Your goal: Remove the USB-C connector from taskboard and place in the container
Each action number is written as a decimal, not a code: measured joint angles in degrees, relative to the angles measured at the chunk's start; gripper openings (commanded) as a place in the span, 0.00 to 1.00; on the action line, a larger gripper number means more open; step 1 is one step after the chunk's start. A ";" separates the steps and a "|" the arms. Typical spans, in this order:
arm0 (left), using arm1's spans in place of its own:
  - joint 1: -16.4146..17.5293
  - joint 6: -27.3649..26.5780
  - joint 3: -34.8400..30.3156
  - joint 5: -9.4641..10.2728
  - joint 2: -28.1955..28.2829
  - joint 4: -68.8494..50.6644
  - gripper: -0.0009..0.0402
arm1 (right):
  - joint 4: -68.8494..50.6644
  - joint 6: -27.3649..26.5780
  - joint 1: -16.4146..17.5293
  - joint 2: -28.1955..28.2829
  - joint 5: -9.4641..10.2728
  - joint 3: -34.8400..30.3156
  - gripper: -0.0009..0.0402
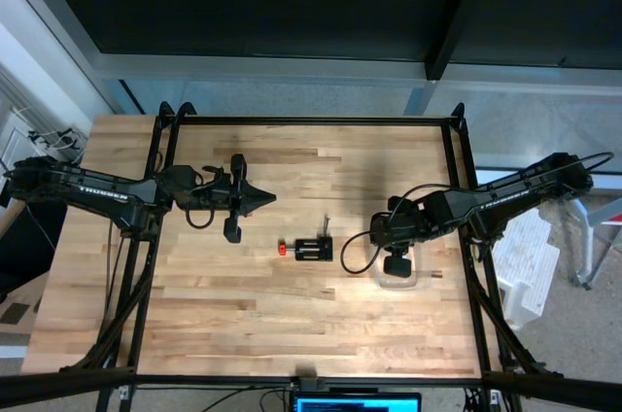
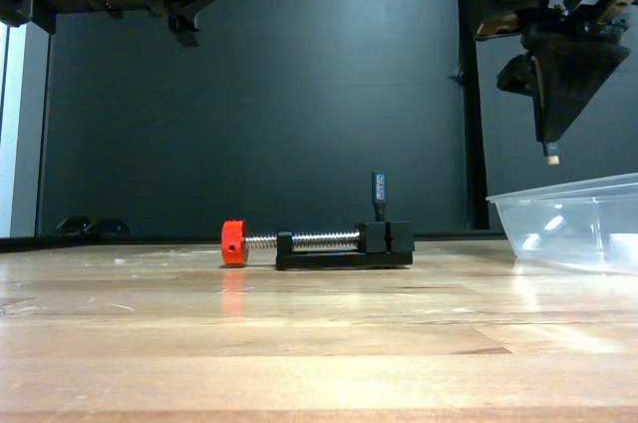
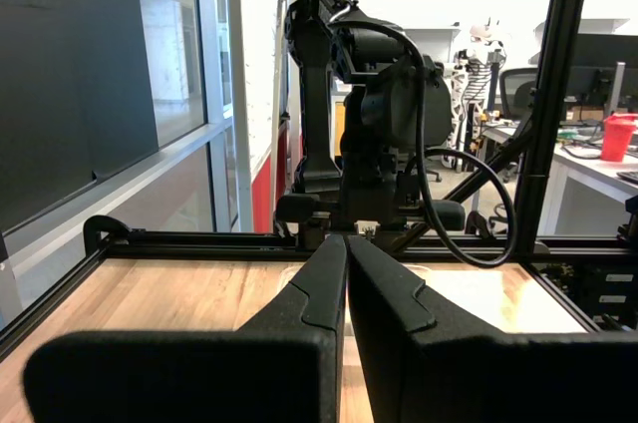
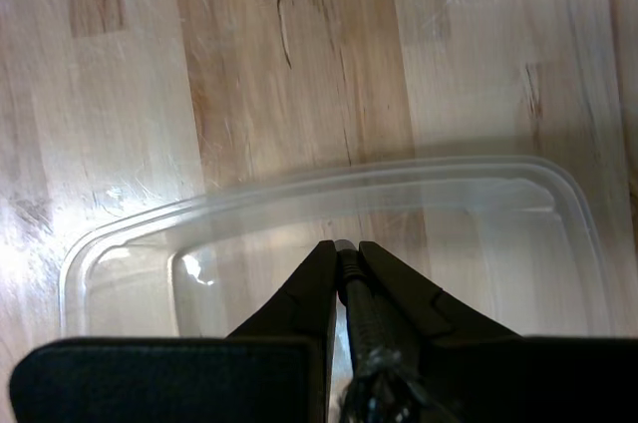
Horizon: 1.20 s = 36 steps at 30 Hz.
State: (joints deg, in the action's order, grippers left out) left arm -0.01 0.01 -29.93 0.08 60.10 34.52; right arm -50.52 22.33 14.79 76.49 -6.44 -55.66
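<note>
My right gripper (image 4: pixel 344 246) is shut on the USB-C connector (image 4: pixel 351 295), a thin dark plug whose tip pokes out between the fingertips. It hangs above the clear container (image 4: pixel 299 184), over the tray's inside. In the low view the right gripper (image 2: pixel 550 149) points down, well above the container's rim (image 2: pixel 568 194). The taskboard (image 1: pixel 313 249), a black block with a red-orange knob (image 2: pixel 233 242), sits mid-table to the left of the container (image 1: pixel 420 283). My left gripper (image 1: pixel 262 198) is shut on nothing, held high and level over the table's left half.
A short dark upright piece (image 2: pixel 379 194) stands on the taskboard's right end. A black frame rail (image 1: pixel 311 121) runs along the table's far edge. The right arm's cable (image 1: pixel 355 257) loops down between the taskboard and the container.
</note>
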 measured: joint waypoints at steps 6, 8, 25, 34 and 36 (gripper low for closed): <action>0.00 0.00 -0.02 0.00 0.00 0.02 0.02 | -0.02 0.04 0.09 0.00 0.00 0.09 0.22; 0.00 0.00 0.00 0.00 0.00 0.02 0.02 | -0.22 0.04 0.13 0.00 0.00 0.09 0.24; 0.00 -0.02 0.00 0.00 0.00 0.00 0.02 | -1.09 0.00 0.35 0.00 -0.02 0.11 0.32; 0.00 0.00 0.00 0.00 0.00 0.02 0.02 | 1.38 -0.68 0.28 -4.59 -0.09 -0.26 0.31; 0.00 -0.02 0.00 0.00 0.00 0.02 0.02 | 2.47 -2.23 0.20 -6.21 -1.79 -0.39 0.29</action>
State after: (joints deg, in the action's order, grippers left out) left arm -0.01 -0.01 -29.93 0.08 60.10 34.54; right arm -48.05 20.10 14.98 70.28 -8.23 -56.05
